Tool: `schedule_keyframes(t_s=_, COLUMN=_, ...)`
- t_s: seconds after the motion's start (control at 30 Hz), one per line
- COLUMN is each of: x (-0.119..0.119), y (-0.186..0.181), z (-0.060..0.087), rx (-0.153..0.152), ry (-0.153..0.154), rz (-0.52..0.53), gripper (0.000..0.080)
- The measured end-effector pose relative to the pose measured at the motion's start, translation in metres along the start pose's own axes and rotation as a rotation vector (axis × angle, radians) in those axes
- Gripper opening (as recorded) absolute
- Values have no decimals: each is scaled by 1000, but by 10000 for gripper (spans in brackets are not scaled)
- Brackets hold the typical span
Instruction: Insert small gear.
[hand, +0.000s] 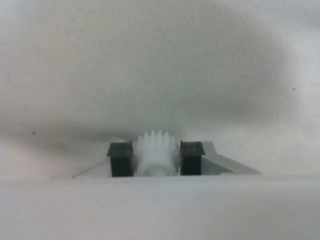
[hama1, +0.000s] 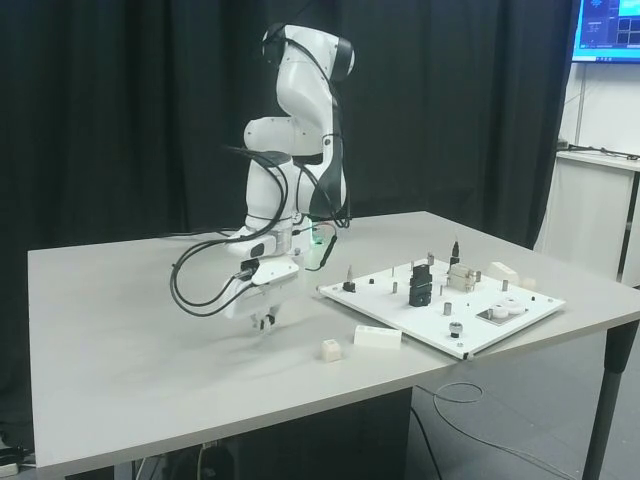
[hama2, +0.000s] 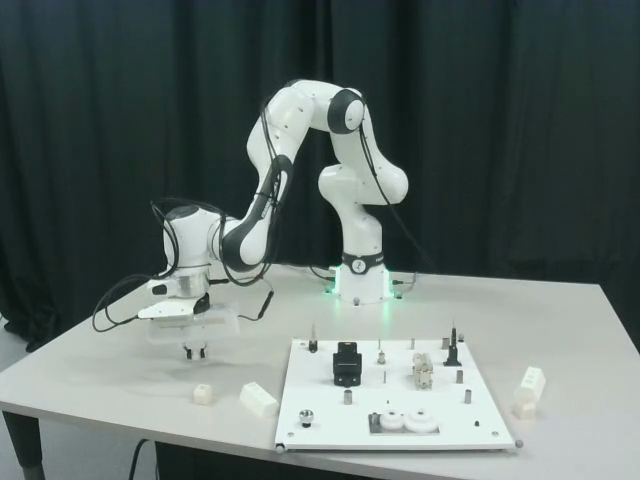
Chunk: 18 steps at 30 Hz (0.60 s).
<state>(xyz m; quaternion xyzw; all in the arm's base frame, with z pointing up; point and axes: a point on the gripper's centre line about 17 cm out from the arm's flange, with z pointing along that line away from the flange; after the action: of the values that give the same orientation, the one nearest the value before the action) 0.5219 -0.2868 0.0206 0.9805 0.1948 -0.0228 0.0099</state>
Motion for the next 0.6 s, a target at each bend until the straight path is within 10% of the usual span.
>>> schedule_keyframes(t_s=0.6, x=14, y=-10, z=-21, rx=10, ry=18, rz=-34, gripper=199)
